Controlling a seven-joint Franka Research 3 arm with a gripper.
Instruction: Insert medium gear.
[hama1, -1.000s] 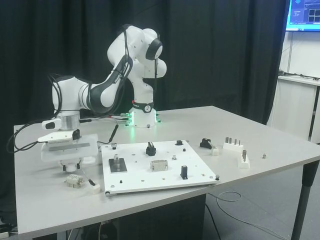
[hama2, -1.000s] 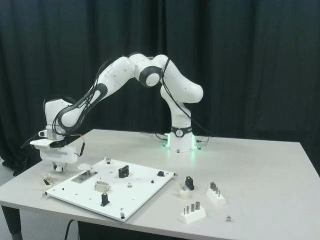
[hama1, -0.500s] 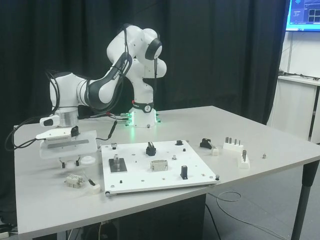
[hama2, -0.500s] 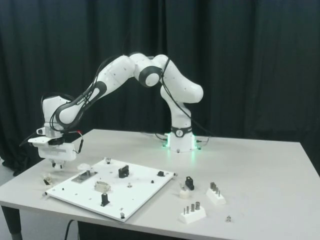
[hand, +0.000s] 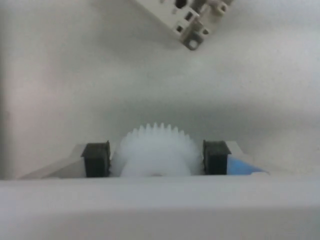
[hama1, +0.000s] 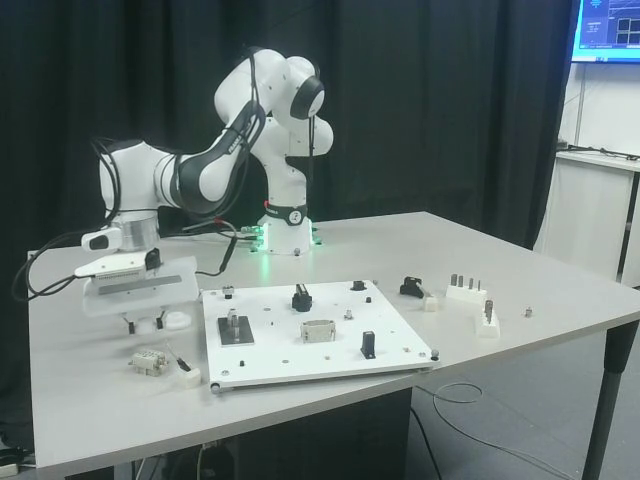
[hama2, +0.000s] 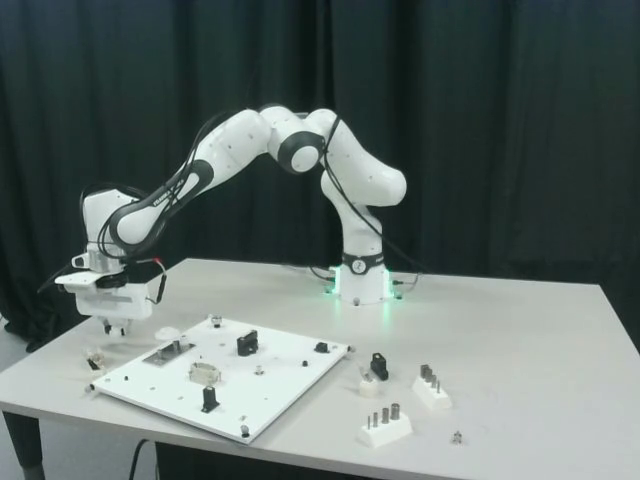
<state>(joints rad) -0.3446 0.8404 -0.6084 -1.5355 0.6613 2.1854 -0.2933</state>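
1. White and toothed, the medium gear (hand: 156, 152) sits pinched between the two black fingertips (hand: 96, 159) of the gripper (hand: 156, 161), one pad pressed on each side of it, as the wrist view shows.
2. Seen from the first room view, the gripper (hama1: 141, 318) hangs in the air above the grey table (hama1: 520, 300), clear of its surface and just off the edge of the white board (hama1: 315, 350) on the side away from the small parts stands.
3. Beneath the held gear the wrist view shows bare table, with a small white connector block (hand: 192, 20) lying further off.
4. That connector block (hama1: 147, 363) lies on the table near the board's front corner in the first room view, with a small white piece (hama1: 190, 378) just beside it.
5. A round white holder (hama1: 177, 320) rests on the table just beside the gripper, between it and the board.
6. On the board stand a grey plate with a peg (hama1: 233, 327), a black block (hama1: 301, 298) and a second black block (hama1: 368, 344).
7. The second room view shows the white arm (hama2: 250, 140) reaching from its base with the green light (hama2: 332, 287) out over the table's far end, the gripper (hama2: 110, 323) held above the table.
8. Well apart from the gripper, near the board's other side, stand white holders with pegs (hama2: 385, 428).
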